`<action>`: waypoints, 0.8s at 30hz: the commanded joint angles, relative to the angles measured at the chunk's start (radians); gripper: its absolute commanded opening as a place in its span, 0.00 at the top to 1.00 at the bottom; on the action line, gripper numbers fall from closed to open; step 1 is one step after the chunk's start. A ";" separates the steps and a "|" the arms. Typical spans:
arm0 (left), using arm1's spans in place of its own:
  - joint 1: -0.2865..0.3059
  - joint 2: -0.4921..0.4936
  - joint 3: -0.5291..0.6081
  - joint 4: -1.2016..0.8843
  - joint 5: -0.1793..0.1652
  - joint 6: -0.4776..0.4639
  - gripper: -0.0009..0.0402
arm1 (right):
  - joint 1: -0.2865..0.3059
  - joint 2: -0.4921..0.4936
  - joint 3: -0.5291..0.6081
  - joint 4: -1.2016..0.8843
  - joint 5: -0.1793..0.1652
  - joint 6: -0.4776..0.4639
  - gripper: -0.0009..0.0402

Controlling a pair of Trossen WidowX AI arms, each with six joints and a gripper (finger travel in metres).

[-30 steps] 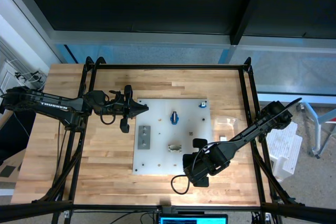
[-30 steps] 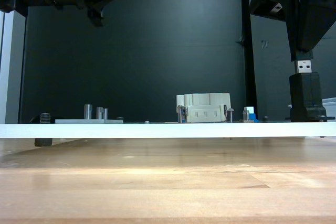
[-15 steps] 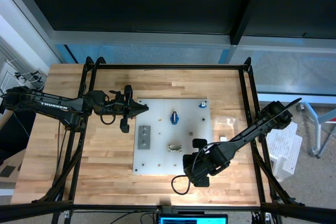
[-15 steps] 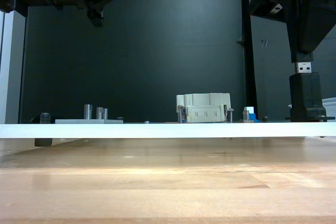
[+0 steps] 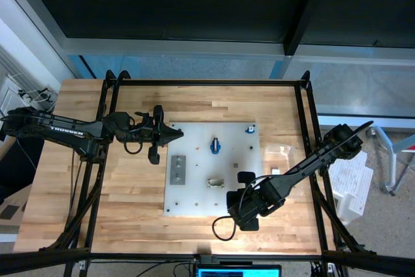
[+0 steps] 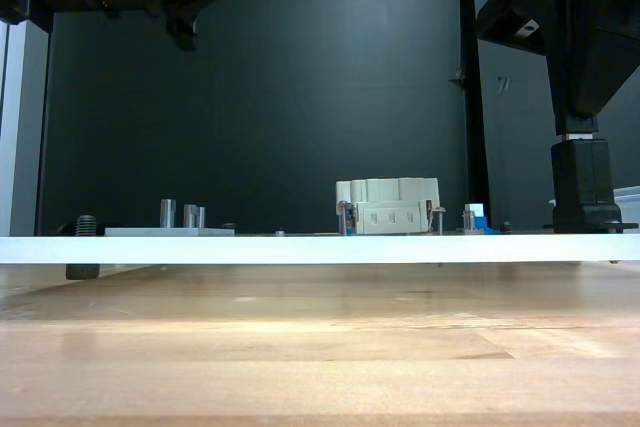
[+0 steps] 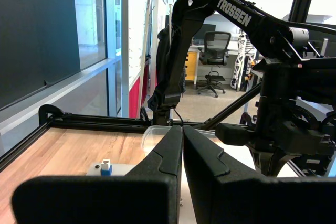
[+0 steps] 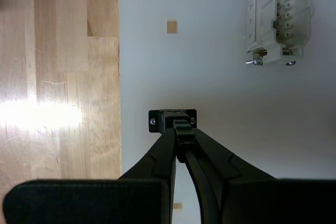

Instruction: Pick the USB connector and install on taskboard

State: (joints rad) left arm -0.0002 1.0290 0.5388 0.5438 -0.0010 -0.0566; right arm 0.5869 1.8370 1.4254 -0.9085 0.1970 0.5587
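**USB connector (image 8: 181,126) gripped at the socket on the taskboard**

The room behind is dim. A dark wall panel (image 5: 168,1) fills the far side, with a pale sill and a blue-tinted strip below it. Through the left wrist view a bright office opens out, with glass partitions and an office chair (image 7: 217,43). The worktop (image 5: 130,192) is light butcher-block wood with visible plank seams, glossy enough to throw a glare patch beside the board in the right wrist view. A black frame (image 5: 207,83) runs round its edges.

The taskboard (image 5: 194,192) lies flat at mid-worktop, white and square. A clear tray (image 5: 279,157) sits just off its right edge. On the board are a grey block (image 5: 177,169) toward the left, a blue part (image 5: 215,145) farther back and a metal connector (image 5: 216,182) near the middle. A black socket (image 6: 583,182) stands by the right edge.

The left pincer (image 7: 182,140) hangs high above the worktop just off the board's far left corner. Its fingers are pressed together with nothing between them.

The right pincer (image 8: 181,132) points straight down over the socket, narrowed onto the USB connector. The plug's tip meets the socket's mouth. From table height only a thin pale strip shows between the fingers and the socket; how deep the plug sits cannot be told.
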 commanded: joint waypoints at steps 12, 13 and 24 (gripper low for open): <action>0.000 0.000 0.000 0.000 0.000 0.000 0.98 | 0.001 0.005 -0.009 0.005 -0.008 -0.009 0.97; 0.000 0.000 0.000 0.000 0.000 0.000 0.98 | 0.001 0.005 -0.009 0.006 -0.008 -0.008 0.97; 0.000 0.000 0.000 0.000 0.000 0.000 0.98 | 0.002 -0.003 -0.009 0.011 -0.007 0.005 0.83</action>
State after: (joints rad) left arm -0.0002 1.0290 0.5388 0.5438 -0.0010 -0.0563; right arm 0.5888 1.8378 1.4136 -0.8978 0.1856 0.5610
